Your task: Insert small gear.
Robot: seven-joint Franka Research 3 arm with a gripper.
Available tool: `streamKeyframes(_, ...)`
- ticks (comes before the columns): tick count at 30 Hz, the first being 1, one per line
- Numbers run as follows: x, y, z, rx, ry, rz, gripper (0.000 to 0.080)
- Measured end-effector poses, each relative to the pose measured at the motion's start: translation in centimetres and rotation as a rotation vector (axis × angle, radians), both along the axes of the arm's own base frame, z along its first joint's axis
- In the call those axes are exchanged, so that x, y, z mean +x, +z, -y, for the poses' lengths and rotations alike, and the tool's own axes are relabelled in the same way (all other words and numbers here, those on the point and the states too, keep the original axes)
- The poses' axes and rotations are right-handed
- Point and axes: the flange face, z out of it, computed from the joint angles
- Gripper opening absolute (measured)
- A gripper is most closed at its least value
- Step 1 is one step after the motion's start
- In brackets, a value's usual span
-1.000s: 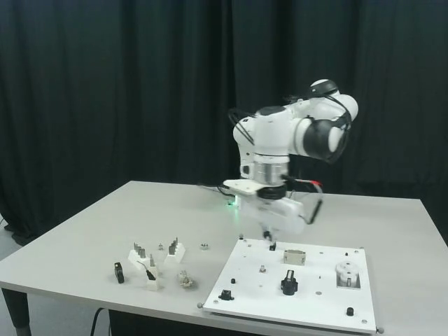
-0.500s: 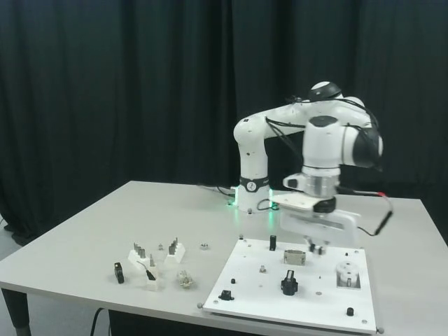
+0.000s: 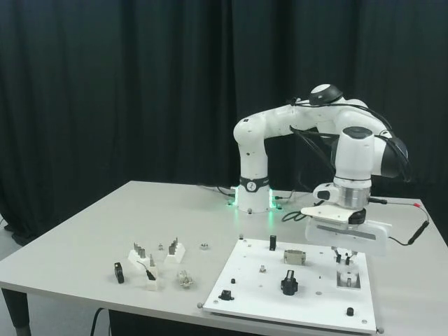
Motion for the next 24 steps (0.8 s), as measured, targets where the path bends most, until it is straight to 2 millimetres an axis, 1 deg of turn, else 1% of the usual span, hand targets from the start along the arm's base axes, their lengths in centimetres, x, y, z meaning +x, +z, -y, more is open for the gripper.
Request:
streamKeyframes(13,-0.3,-1.5,-1.0,0.028,0.015,-0.037,0.0139)
streamKeyframes(24,0.0,-2.2,-1.3,0.047,0.022,-0.055,0.0139)
